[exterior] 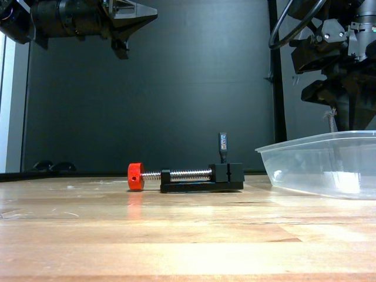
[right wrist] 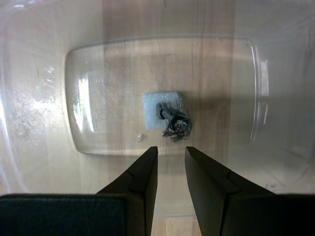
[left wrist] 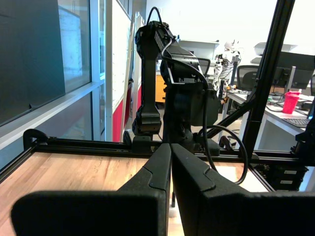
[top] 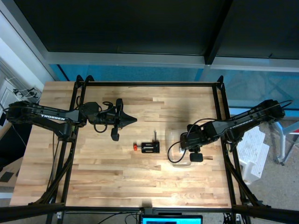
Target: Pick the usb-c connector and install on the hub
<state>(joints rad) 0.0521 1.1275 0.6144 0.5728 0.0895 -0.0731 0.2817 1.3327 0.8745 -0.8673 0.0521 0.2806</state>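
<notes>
The usb-c connector [right wrist: 175, 122], a small dark plug with a frayed cable end, lies free against a white foam block [right wrist: 160, 110] on the floor of a clear plastic tub [right wrist: 256, 98]. My right gripper [right wrist: 171, 153] hangs above the tub, pointing down, open with a narrow gap and nothing between its fingers. In the high view the right gripper [top: 188, 145] is over the tub [top: 175, 161]. The hub [exterior: 222, 145] stands upright in a black vise [exterior: 200, 177] with a red knob [exterior: 136, 176]. My left gripper [top: 132, 120] hovers high at the left, shut and holding nothing.
The vise [top: 149, 147] sits at the table's middle, just left of the tub [exterior: 329, 161]. A black frame [top: 149, 84] borders the wooden table's back and sides. The left arm [top: 51, 116] stretches in from the left edge.
</notes>
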